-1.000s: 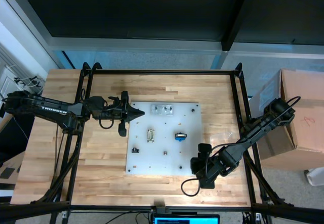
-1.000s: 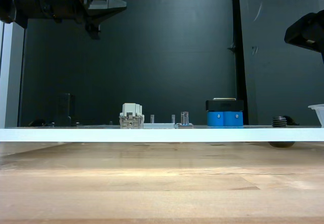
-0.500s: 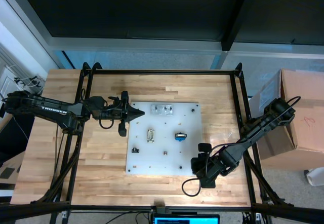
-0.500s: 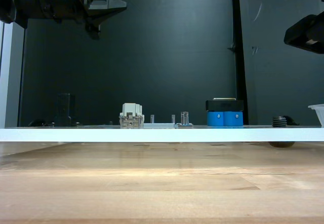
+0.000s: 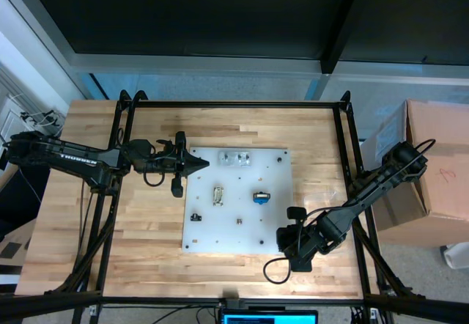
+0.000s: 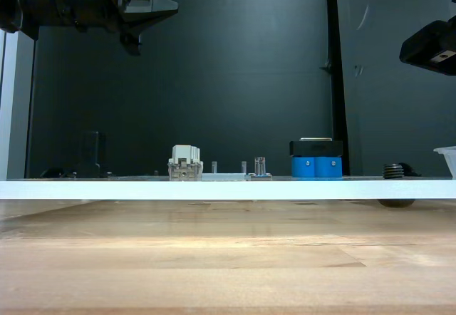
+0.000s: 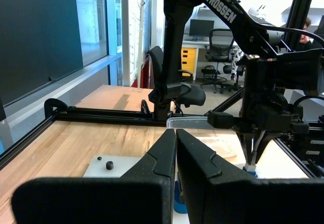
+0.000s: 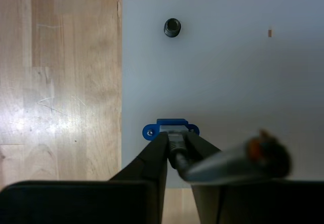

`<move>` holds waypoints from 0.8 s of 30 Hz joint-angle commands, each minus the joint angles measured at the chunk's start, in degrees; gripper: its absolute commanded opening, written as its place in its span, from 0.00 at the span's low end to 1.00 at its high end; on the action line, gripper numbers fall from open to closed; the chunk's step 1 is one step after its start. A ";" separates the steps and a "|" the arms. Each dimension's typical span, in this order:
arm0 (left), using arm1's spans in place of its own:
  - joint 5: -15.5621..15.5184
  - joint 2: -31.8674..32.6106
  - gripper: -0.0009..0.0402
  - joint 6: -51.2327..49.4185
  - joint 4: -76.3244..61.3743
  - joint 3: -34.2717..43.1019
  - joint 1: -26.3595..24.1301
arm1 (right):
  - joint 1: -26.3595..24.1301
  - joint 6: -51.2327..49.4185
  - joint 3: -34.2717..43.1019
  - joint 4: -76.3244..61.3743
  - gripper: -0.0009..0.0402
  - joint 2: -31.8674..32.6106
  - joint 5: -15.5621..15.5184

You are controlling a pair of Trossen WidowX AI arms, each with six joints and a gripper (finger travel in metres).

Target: Remove the RJ45 connector from the taskboard and place in the container

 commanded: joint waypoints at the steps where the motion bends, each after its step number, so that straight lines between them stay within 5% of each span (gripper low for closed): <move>1: 0.00 0.02 0.02 0.00 0.00 0.02 0.00 | 0.02 0.09 0.04 -0.02 0.02 -0.09 -0.04; 24: 0.00 0.02 0.02 0.00 0.00 0.02 0.00 | -0.24 0.09 6.97 -11.52 0.02 -3.76 0.09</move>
